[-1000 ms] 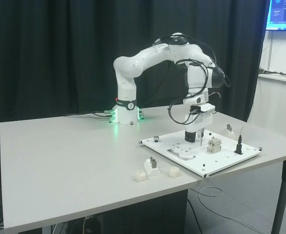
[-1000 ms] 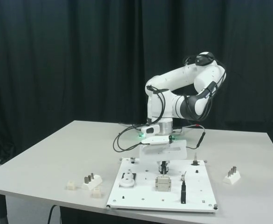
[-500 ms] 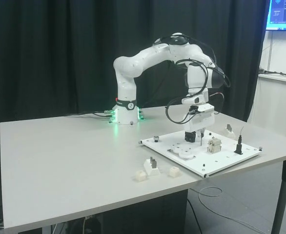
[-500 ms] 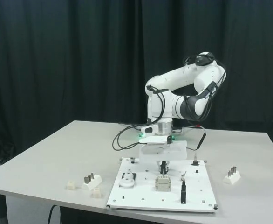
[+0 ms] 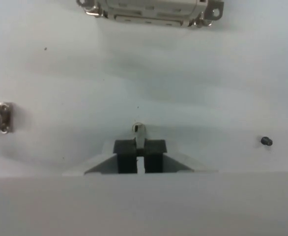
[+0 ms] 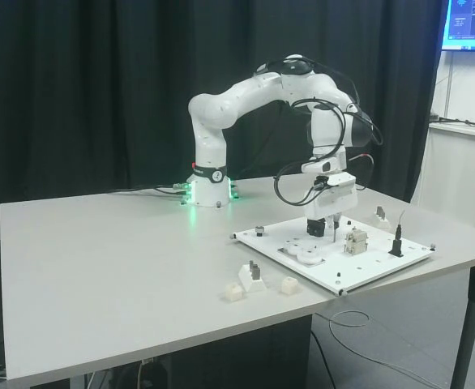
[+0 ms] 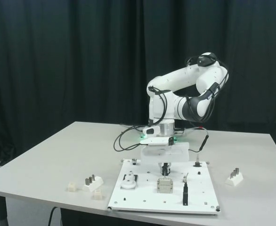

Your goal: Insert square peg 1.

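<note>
The small grey metal square peg (image 5: 139,131) is standing upright between the black fingertips of the claw (image 5: 139,158), which is pinching it with jaws nearly pressed together, just above the flat white assembly board (image 5: 75,83). If the peg is sitting even slightly twisted or off its hole, it is likely to catch the edge, jam or slip upward in the grip. No hole is showing beneath it in the wrist view.

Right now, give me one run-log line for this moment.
gripper: shut on small grey square peg | position: over white board | peg: just above board, upright | insertion: not confirmed
</note>
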`<state>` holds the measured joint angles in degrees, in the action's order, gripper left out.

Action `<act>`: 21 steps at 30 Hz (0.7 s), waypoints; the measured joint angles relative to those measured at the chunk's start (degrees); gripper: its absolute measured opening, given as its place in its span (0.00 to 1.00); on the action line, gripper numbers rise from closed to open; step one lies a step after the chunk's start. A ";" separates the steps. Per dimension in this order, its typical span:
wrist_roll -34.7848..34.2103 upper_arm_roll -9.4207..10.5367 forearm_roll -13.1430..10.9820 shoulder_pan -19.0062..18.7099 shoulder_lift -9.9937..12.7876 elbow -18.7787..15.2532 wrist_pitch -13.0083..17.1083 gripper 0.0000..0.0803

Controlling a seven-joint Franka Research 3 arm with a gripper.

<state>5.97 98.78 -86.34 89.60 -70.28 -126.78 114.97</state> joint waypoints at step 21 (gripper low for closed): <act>-0.30 -0.01 0.66 -0.27 -0.01 -0.02 -0.25 0.04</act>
<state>5.68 98.77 -85.68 89.33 -70.29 -126.80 114.72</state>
